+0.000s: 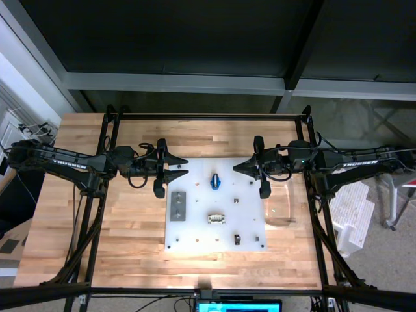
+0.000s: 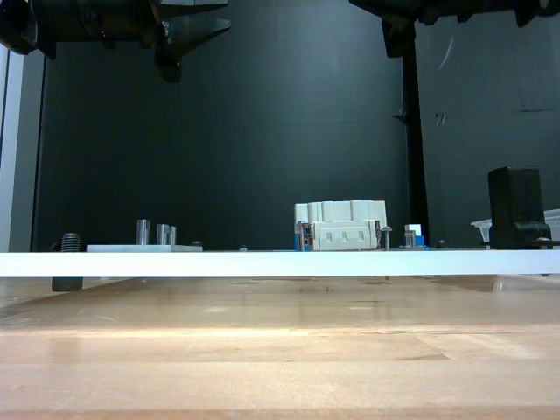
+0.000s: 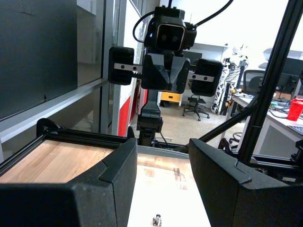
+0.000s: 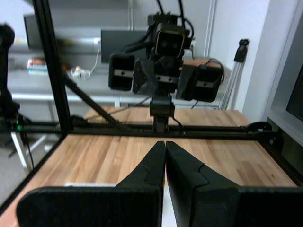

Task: Pick the 16mm bar and install on taskboard

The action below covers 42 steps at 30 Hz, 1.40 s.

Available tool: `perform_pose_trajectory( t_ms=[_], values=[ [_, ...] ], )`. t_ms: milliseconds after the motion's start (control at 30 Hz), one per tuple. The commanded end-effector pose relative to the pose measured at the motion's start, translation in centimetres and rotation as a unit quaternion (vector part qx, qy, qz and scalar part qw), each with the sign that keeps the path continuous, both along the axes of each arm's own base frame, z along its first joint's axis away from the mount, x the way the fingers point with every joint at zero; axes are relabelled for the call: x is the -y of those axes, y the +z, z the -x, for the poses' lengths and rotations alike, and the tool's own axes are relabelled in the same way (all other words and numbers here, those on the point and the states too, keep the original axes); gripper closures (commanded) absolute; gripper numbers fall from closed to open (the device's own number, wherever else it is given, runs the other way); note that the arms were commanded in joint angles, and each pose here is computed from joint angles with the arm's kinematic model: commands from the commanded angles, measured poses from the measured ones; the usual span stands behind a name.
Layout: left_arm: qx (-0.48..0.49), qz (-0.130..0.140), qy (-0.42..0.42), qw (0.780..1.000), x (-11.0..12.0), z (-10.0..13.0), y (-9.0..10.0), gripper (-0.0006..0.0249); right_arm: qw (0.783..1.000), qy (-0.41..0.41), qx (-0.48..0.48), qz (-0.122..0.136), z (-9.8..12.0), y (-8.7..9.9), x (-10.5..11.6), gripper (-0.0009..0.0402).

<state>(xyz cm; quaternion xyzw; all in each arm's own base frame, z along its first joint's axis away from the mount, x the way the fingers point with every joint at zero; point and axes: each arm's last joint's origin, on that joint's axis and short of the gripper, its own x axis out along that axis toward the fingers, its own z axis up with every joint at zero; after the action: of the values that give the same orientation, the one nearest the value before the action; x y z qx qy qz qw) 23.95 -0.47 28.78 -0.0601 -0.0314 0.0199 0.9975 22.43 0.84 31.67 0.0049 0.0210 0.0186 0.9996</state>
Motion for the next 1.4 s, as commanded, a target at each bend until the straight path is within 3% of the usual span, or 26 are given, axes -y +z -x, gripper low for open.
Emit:
perform_pose_trajectory(
  t_ms=[33, 200, 667, 1400],
  values=[
    [0.000, 0.000, 0.000, 1.000, 0.0, 0.0, 0.0, 0.0095, 1.000, -0.011, 0.020, -0.014, 0.1, -0.7, 0.2, 0.0394],
    [0.000, 0.000, 0.000, 1.000, 0.0, 0.0, 0.0, 0.0095, 0.998, -0.023, 0.042, -0.036, 0.2, -2.0, 0.7, 0.0394],
    [0.000, 0.000, 0.000, 1.000, 0.0, 0.0, 0.0, 0.0095, 0.998, -0.025, 0.047, -0.033, 0.4, -3.0, 0.7, 0.0393],
    [0.000, 0.000, 0.000, 1.000, 0.0, 0.0, 0.0, 0.0095, 0.998, -0.026, 0.048, -0.031, 0.4, -3.0, 0.7, 0.0393]
  ],
)
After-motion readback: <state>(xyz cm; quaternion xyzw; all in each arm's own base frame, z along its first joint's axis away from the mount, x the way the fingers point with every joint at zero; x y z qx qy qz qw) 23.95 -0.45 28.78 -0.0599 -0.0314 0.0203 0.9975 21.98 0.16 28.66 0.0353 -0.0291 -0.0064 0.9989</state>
